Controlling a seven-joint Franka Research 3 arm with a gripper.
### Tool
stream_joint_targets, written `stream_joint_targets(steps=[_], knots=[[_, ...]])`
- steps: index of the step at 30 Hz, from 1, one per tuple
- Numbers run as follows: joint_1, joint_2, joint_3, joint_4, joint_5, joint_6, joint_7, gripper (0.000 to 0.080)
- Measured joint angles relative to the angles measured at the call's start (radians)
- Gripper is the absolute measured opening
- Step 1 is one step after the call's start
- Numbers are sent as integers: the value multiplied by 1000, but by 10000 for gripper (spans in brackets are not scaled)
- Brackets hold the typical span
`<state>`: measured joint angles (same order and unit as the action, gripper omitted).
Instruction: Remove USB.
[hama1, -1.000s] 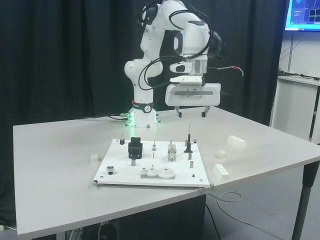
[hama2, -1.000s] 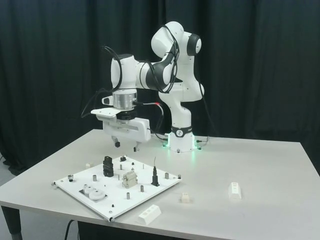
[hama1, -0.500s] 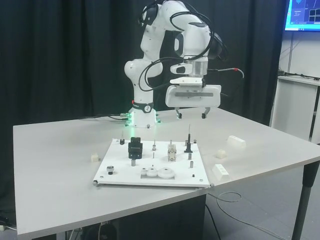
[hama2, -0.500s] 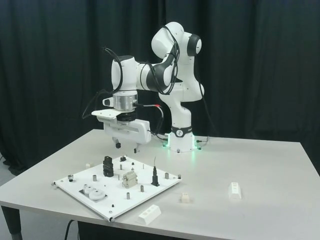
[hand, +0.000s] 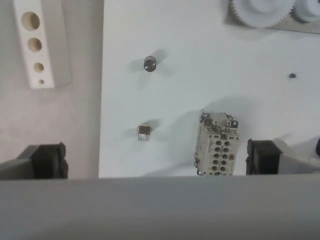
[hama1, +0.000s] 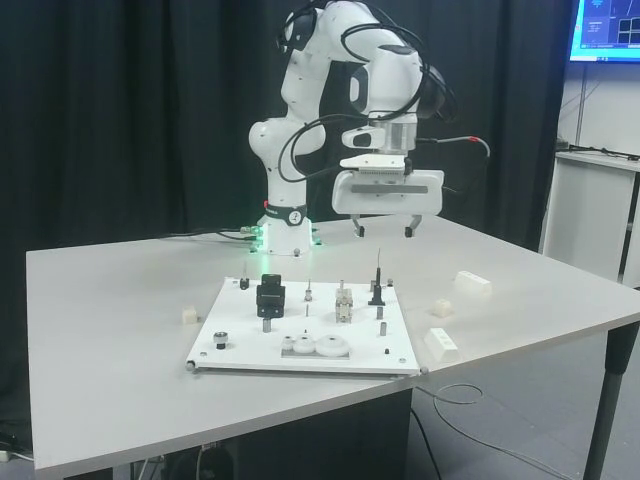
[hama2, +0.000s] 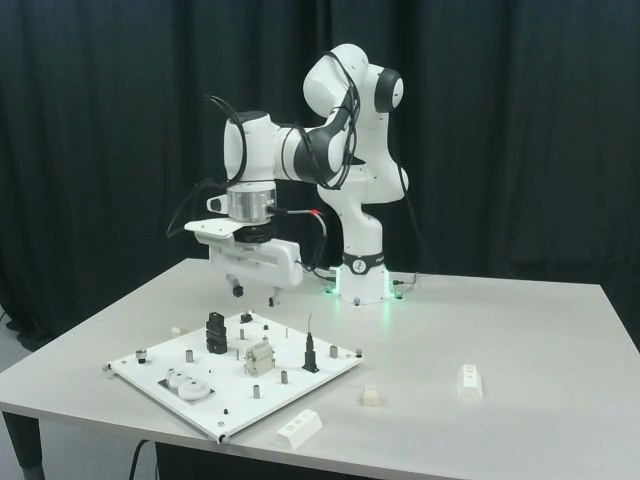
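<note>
Black curtains back the grey table (hama1: 120, 330) where the white arm's gripper (hama1: 383, 230) hangs high and empty, fingers spread wide, over the far part of the white board (hama1: 240, 345). Seen from the wrist, a multi-pin connector (hand: 217, 150) lies between the fingers. The USB, judged to be the black upright plug (hama1: 377, 292) with a thin stem near the board's far corner, stands below the gripper and apart from it. Its long axis is vertical, which suggests a straight descent and upward pull.
</note>
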<state>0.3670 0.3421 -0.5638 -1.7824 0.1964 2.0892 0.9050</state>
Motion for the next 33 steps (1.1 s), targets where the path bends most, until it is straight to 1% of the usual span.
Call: stream_joint_targets(steps=[12, 18, 25, 28, 33], knots=[[14, 0, 7, 0, 0, -25, 106, 800], [19, -4, 7, 0, 0, -63, 156, 800], [19, -16, 7, -5, 0, -119, 177, 800], [20, -24, 7, -17, 0, -130, 190, 800], [25, -45, 7, -53, 0, -133, 198, 800]])
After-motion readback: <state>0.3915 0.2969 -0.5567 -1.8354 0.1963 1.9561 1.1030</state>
